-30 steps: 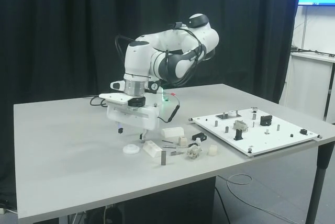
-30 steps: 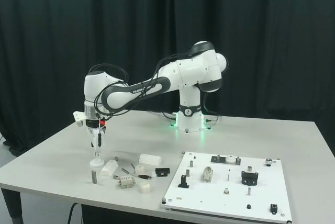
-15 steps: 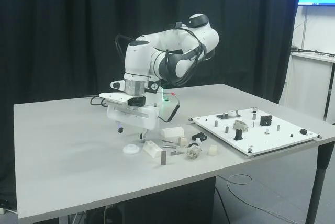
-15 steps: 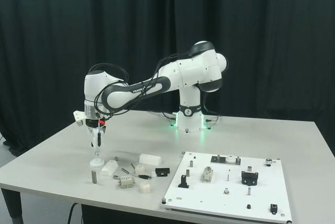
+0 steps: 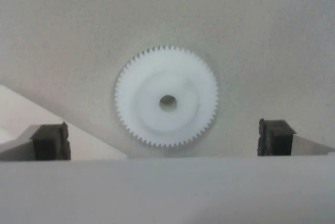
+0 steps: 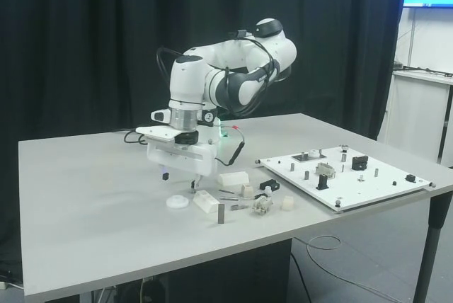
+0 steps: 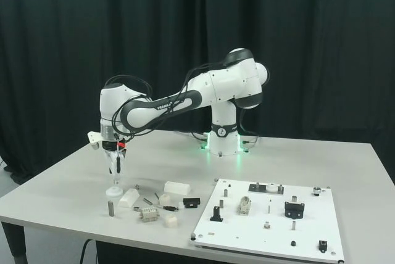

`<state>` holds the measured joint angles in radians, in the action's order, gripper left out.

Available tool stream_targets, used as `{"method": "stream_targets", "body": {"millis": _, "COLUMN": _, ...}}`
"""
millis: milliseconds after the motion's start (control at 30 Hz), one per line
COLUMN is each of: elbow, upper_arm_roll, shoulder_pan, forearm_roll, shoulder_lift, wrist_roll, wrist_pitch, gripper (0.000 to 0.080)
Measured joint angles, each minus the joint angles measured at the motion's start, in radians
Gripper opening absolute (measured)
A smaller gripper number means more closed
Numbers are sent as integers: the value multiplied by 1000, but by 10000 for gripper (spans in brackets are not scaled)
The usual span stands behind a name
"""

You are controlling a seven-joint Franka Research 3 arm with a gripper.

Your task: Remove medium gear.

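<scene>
Below the spread jaws (image 5: 162, 139), a white gear (image 5: 166, 103) is seen lying flat on the grey desk (image 5: 78, 35), centred between the two fingertips and touched by neither. Nothing is held by the jaws, which hang above the gear. Beside the gear, a white block (image 6: 206, 202) is laid.

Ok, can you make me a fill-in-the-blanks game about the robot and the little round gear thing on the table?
1. The white gear lies flat on the grey ____.
2. The tool hangs above the gear with its fingers ____.
3. In the middle of the gear is a round ____.
4. The white board with small parts on it lies on the table, and the gear is ____ it.

Missing words: table; open; hole; off
</scene>
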<state>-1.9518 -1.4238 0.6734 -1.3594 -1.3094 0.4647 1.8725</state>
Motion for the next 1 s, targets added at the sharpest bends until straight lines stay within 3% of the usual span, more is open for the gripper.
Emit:
{"method": "stream_targets", "body": {"millis": 533, "elbow": -14, "upper_arm_roll": 0, "shoulder_pan": 14, "forearm_roll": 1, "shoulder_lift": 0, "wrist_roll": 14, "wrist_pitch": -4, "gripper": 800}}
{"method": "stream_targets", "body": {"millis": 1000, "elbow": -87, "upper_arm_roll": -18, "shoulder_pan": 107, "forearm_roll": 5, "shoulder_lift": 0, "wrist_roll": 62, "wrist_pitch": -89, "gripper": 800}}
